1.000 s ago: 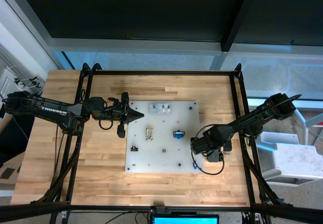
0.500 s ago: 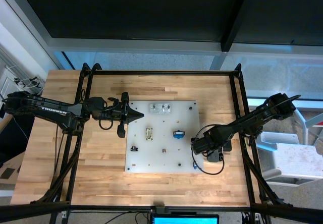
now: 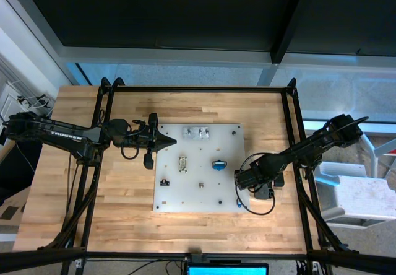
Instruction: Pick the M12 fastener and fasten on the M12 threads
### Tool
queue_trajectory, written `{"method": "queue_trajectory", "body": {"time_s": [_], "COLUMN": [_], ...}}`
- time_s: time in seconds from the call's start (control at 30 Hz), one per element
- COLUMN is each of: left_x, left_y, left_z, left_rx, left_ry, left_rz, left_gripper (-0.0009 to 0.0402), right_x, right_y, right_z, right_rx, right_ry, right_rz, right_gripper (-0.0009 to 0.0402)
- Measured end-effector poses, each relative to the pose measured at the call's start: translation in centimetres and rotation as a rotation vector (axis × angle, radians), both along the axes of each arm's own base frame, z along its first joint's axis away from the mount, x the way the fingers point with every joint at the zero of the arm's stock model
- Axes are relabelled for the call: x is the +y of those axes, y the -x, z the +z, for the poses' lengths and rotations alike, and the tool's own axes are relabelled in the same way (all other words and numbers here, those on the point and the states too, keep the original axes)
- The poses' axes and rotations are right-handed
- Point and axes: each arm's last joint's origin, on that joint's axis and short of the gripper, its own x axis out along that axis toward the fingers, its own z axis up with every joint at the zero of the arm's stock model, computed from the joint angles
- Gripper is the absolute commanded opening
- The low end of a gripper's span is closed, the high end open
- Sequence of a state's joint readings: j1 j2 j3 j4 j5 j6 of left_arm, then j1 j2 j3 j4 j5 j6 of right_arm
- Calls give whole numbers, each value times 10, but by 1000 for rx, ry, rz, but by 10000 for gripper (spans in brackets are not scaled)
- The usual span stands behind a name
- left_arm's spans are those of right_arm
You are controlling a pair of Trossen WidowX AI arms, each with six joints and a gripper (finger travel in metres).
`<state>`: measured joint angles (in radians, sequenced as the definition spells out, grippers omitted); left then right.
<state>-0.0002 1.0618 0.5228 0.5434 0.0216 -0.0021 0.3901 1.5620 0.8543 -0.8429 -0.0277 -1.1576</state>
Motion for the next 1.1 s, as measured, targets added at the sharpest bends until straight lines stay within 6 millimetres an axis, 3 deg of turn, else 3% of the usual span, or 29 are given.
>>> {"method": "queue_trajectory", "body": {"time_s": [0.57,1.1], "left_x": [0,0], "left_y": [0,0], "left_z": [0,0], "left_rx": [0,0], "left_ry": [0,0], "left_rz": [0,0], "left_gripper": [0,0], "right_x": [-2,-2], "right_y": [4,4], "right_z": [-13,-14], "right_rx": [-6,-22], "right_ry": [-3,-9], "right_rz": [-25,-29], "right_gripper": [172,76]}}
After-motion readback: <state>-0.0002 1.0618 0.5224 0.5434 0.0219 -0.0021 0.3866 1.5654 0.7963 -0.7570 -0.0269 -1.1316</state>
